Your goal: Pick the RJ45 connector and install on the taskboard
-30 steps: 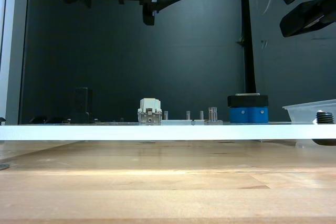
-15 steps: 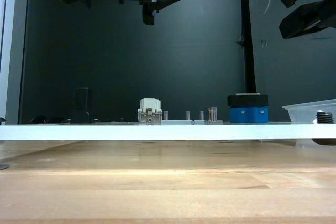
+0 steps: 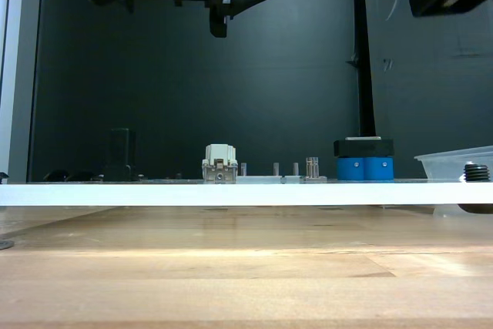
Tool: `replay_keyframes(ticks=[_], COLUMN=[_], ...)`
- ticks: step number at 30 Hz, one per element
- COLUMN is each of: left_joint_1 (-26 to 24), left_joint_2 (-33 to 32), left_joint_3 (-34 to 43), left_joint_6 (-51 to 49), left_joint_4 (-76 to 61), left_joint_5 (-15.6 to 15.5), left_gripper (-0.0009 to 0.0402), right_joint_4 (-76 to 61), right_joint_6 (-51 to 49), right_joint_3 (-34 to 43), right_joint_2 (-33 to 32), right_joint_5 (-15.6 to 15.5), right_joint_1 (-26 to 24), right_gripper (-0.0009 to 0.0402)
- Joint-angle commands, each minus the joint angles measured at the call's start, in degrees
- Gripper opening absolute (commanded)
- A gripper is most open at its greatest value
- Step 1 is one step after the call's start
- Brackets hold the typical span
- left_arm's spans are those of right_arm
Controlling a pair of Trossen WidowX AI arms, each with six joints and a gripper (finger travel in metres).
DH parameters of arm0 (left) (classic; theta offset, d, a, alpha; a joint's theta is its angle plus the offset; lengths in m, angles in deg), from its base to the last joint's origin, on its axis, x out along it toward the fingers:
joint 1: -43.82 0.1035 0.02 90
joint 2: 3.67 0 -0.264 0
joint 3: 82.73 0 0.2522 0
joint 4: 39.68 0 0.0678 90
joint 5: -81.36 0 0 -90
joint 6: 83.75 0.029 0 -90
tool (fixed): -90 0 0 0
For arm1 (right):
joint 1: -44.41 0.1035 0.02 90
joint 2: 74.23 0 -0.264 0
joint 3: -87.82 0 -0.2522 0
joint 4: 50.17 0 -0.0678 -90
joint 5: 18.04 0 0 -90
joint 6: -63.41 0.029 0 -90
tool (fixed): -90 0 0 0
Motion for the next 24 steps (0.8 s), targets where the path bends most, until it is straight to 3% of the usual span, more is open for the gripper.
replay_keyframes(ticks=[1,4,17,20,24], left_joint_1=[0.02,0.00,0.00,-0.02,-0.04], left_joint_2=[0.00,0.00,0.00,0.00,0.15], left_joint_3=[0.00,0.00,0.00,0.00,0.00], left_joint_6=[0.00,0.00,-0.04,-0.61,-3.23], left_joint_4=[0.00,0.00,0.15,-0.15,0.31], left_joint_5=[0.00,0.00,0.00,0.13,5.88], left_gripper=[0.0122,0.0122,0.0122,0.0122,0.0122], right_joint_4=[-0.02,0.02,1.81,5.64,10.80], right_joint_6=[0.04,0.81,1.14,1.31,1.95], right_joint_3=[-0.11,-0.44,-4.13,-6.71,-12.00], right_joint_2=[2.47,4.31,8.61,12.35,19.47], right_joint_5=[0.44,3.30,3.87,7.26,11.61], right_joint_1=[0.11,0.24,0.33,-0.22,-2.36], right_gripper=[0.0130,0.0131,0.0130,0.0130,0.0130])
